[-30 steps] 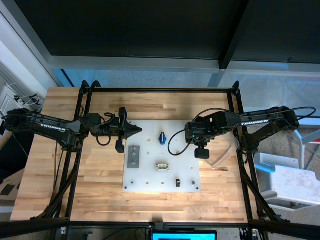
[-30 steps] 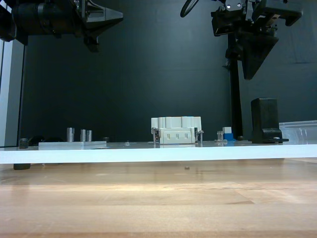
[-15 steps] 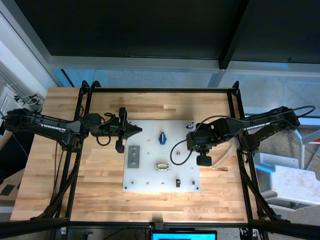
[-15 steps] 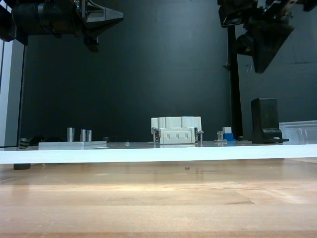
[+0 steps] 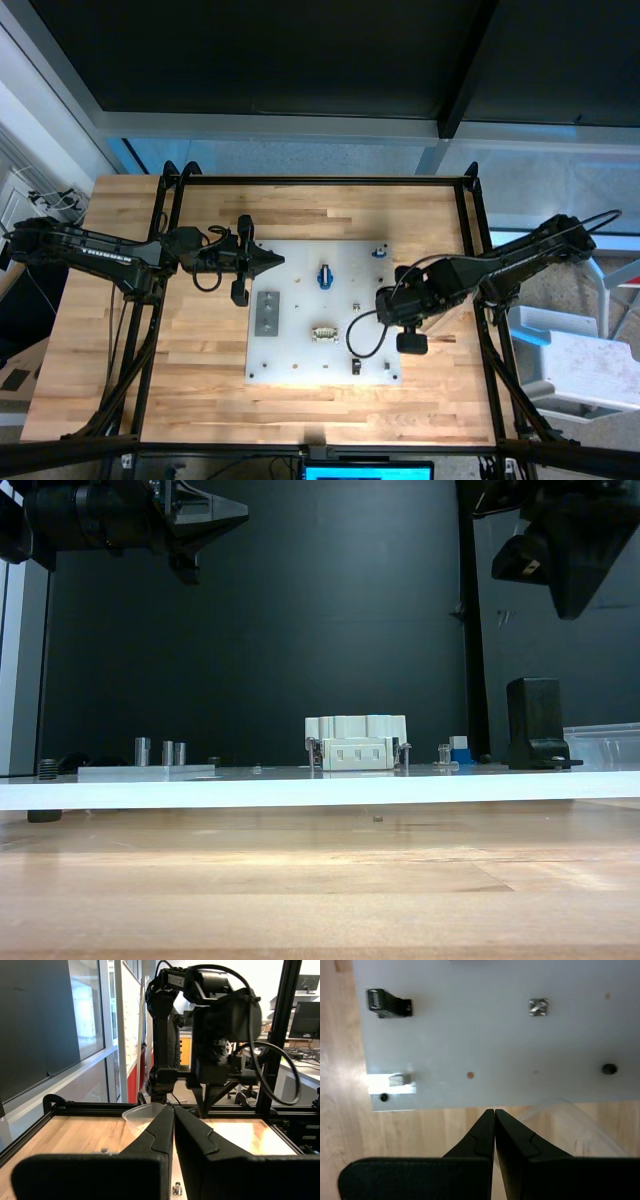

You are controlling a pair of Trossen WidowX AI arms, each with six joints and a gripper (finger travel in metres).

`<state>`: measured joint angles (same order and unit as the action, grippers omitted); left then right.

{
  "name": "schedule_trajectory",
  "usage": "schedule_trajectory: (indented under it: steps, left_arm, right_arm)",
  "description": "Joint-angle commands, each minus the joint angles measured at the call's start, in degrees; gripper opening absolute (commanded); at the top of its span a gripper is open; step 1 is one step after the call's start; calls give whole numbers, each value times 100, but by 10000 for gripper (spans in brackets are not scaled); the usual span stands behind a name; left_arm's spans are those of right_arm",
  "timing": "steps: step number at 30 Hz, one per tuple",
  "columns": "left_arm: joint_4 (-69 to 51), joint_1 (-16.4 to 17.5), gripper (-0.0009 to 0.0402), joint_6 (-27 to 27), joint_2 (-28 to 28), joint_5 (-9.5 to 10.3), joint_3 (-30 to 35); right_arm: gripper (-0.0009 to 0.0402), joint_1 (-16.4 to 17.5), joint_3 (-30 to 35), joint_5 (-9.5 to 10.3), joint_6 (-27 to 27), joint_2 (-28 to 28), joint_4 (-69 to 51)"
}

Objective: Pick the 16mm bar from the taskboard and place it in the container

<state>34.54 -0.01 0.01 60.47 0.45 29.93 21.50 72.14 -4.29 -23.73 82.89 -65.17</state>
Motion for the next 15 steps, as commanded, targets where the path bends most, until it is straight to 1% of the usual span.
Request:
schedule_trajectory:
  steps: [1, 4, 9, 15]
  left_arm:
    - [0, 2, 0, 0, 2, 0, 2]
    - [0, 0, 0, 0, 2, 0, 2]
    - [0, 2, 0, 0, 2, 0, 2]
    - [0, 0, 0, 0, 0, 0, 2]
  right_arm:
    - [0, 149, 125, 116, -133, 166, 20]
    - [0, 260, 295, 240, -286, 372, 22]
    - [0, 474, 599, 245, -374, 684, 4]
    - [0, 619, 695, 240, -496, 955, -13]
